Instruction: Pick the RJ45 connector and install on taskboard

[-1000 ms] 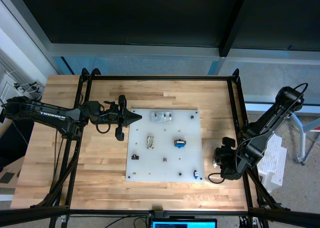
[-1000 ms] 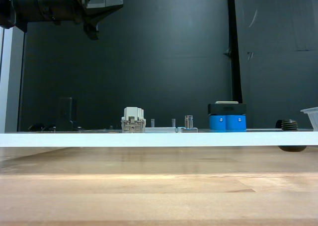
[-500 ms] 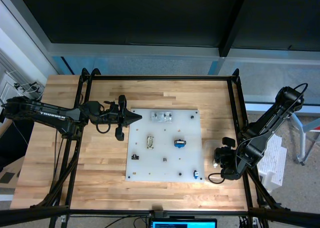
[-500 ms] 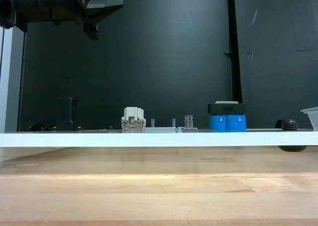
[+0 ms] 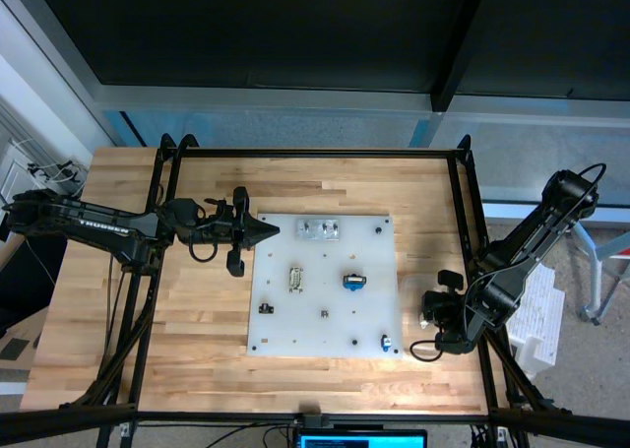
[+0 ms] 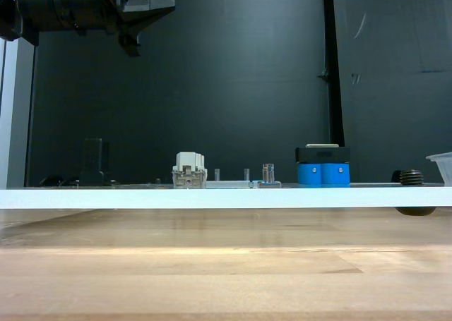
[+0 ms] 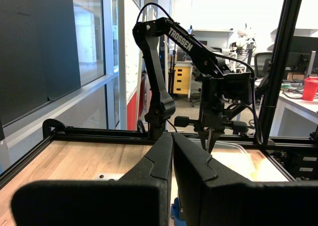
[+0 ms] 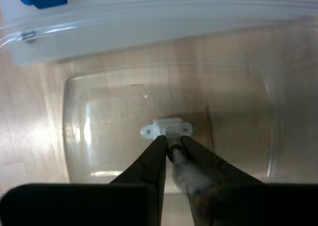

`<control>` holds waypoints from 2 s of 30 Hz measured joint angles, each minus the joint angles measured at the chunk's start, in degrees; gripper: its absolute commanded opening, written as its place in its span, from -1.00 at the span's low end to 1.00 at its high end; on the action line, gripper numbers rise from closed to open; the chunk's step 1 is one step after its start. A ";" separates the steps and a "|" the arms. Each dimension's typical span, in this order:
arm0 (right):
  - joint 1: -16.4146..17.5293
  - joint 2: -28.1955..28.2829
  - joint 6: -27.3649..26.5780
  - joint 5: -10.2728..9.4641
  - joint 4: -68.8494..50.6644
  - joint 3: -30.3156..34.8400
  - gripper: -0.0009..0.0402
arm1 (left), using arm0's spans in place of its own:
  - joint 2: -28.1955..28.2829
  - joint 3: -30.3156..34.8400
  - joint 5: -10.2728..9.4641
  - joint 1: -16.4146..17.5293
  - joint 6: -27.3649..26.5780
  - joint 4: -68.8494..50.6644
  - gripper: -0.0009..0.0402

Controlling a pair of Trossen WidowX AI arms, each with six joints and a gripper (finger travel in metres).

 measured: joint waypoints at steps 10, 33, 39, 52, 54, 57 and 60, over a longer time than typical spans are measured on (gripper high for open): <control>0.00 -0.28 0.00 -0.46 0.00 0.09 -0.95 | 0.00 0.02 -0.02 -0.02 0.00 0.00 -0.96; -0.17 0.13 -1.55 0.13 -10.40 13.09 -0.96 | 0.00 0.02 -0.02 -0.02 -0.02 0.02 -0.96; -0.20 2.27 -1.84 0.37 -12.83 17.29 -0.96 | 0.00 0.00 -0.02 0.00 -0.02 0.00 -0.96; -1.95 9.42 -6.88 0.13 -10.97 22.95 -0.96 | 0.00 0.02 -0.02 0.00 0.00 0.00 -0.96; -2.67 10.56 -8.02 0.11 -10.54 23.96 -0.96 | 0.00 0.02 -0.02 0.00 0.00 0.00 -0.96; -3.87 12.09 -9.60 -0.28 -9.62 25.03 -0.96 | 0.00 0.02 -0.02 0.00 -0.02 0.00 -0.96; -5.09 13.40 -11.61 -1.55 -7.78 25.49 -0.96 | 0.00 0.00 0.00 0.00 0.00 0.02 -0.96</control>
